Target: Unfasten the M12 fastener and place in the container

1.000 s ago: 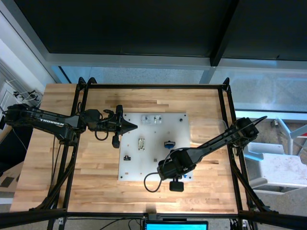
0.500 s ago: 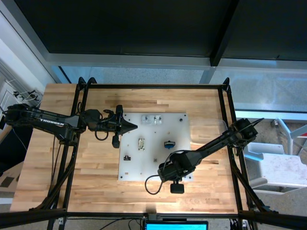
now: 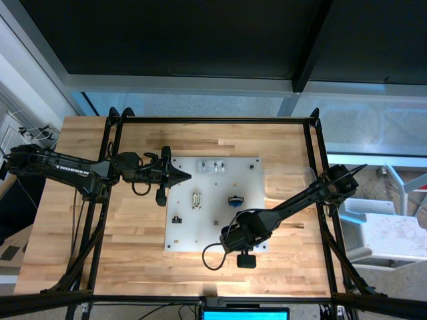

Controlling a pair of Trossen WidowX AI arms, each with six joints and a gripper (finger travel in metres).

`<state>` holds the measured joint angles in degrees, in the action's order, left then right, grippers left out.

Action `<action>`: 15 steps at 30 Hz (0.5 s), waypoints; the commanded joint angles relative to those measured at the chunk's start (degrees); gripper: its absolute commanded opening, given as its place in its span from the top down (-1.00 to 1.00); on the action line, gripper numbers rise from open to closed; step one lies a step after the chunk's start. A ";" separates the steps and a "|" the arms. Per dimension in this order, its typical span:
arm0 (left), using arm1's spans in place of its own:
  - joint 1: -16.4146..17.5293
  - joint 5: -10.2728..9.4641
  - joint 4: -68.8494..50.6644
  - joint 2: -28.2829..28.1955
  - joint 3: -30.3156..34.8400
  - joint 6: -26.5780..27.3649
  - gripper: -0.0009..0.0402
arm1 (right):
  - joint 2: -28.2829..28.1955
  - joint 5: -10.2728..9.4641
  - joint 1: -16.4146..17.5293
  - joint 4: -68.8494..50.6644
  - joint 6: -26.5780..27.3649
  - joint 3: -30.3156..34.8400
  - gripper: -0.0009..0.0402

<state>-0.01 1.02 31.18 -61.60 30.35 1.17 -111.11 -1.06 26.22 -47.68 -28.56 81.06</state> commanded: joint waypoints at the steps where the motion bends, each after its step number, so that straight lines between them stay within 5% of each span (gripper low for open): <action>1: 0.00 0.02 0.00 0.00 0.02 0.00 0.96 | 0.24 10.03 0.04 -5.60 -2.91 0.52 0.96; 3: 0.02 0.02 0.00 0.00 0.02 0.00 0.96 | 0.57 13.73 0.04 -7.61 -4.59 0.94 0.96; 7: 0.00 0.02 0.00 0.00 0.02 0.00 0.96 | 1.49 12.41 0.11 -7.34 -5.27 0.96 0.96; 10: 0.02 0.02 0.00 0.00 0.02 0.00 0.96 | 1.92 9.25 0.20 -6.71 -5.22 0.96 0.96; 15: 0.00 0.02 -0.02 0.00 0.02 0.00 0.96 | 3.13 0.85 0.46 -4.87 -5.05 0.96 0.96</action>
